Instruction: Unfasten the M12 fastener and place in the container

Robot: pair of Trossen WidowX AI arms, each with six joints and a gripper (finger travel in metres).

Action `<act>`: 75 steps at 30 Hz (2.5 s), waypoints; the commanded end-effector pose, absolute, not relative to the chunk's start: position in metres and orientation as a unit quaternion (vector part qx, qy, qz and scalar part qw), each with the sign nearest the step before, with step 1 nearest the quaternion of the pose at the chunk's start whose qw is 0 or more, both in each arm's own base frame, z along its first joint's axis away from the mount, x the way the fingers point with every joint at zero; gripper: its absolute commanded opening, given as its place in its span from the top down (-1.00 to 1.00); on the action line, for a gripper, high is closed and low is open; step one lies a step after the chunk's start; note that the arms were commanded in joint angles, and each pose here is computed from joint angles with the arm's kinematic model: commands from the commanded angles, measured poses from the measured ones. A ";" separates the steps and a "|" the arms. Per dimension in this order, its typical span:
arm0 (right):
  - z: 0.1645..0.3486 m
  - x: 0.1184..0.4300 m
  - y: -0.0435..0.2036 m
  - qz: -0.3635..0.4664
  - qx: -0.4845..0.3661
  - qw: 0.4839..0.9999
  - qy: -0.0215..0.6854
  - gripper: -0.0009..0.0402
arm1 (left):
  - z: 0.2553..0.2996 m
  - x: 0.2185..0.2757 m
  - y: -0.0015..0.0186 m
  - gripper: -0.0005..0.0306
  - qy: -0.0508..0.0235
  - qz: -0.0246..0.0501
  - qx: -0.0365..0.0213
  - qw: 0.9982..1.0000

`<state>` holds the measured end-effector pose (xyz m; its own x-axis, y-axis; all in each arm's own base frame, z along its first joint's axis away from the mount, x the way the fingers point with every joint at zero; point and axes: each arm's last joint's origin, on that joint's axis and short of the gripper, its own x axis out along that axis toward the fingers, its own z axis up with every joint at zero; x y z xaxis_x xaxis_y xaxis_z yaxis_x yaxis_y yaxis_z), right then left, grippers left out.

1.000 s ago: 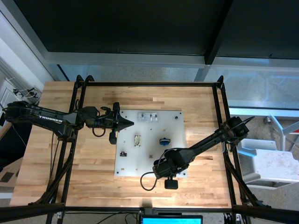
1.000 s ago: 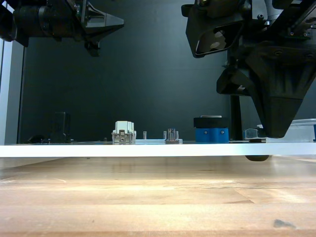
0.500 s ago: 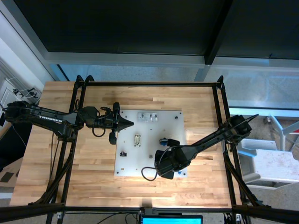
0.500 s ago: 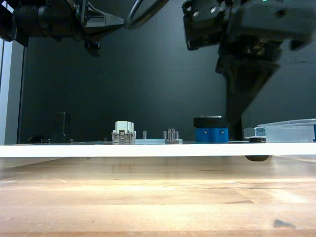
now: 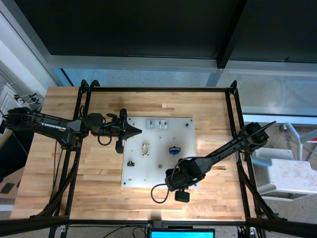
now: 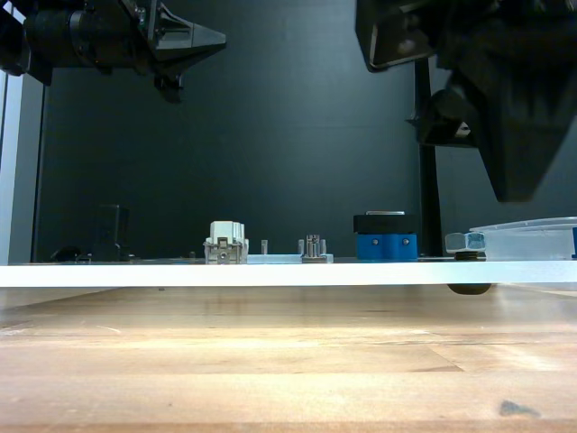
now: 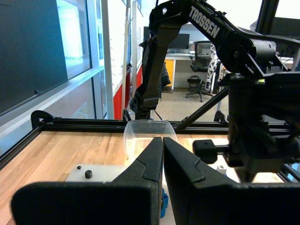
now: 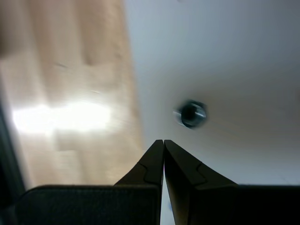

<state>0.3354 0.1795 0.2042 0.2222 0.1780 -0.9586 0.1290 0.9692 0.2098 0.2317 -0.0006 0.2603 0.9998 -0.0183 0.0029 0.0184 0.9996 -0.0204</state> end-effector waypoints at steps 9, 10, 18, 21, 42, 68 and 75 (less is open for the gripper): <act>0.186 0.342 0.185 0.018 0.121 0.769 0.627 0.96 | 0.2602 0.2317 -0.0006 0.96 -0.001 -0.009 -0.010 1.000; 0.185 0.342 0.185 0.013 0.118 0.771 0.626 0.96 | 0.2602 0.2317 -0.0006 0.96 -0.001 -0.009 -0.010 1.000; 0.180 0.344 0.183 -0.003 0.104 0.775 0.623 0.96 | 0.2602 0.2317 -0.0006 0.96 -0.001 -0.009 -0.010 1.000; 0.180 0.343 0.181 -0.019 0.095 0.776 0.623 0.96 | 0.2602 0.2317 -0.0006 0.96 -0.001 -0.009 -0.010 1.000; 0.196 0.333 0.169 -0.145 0.044 0.784 0.601 0.96 | 0.2602 0.2317 -0.0005 0.97 -0.001 -0.009 -0.010 1.000; 0.221 0.340 0.186 -0.059 0.181 0.752 0.631 0.96 | 0.2602 0.2317 -0.0006 0.96 -0.001 -0.009 -0.010 1.000; 0.219 0.343 0.182 -0.192 0.301 0.723 0.592 0.85 | 0.2602 0.2317 -0.0006 0.96 -0.001 -0.009 -0.010 1.000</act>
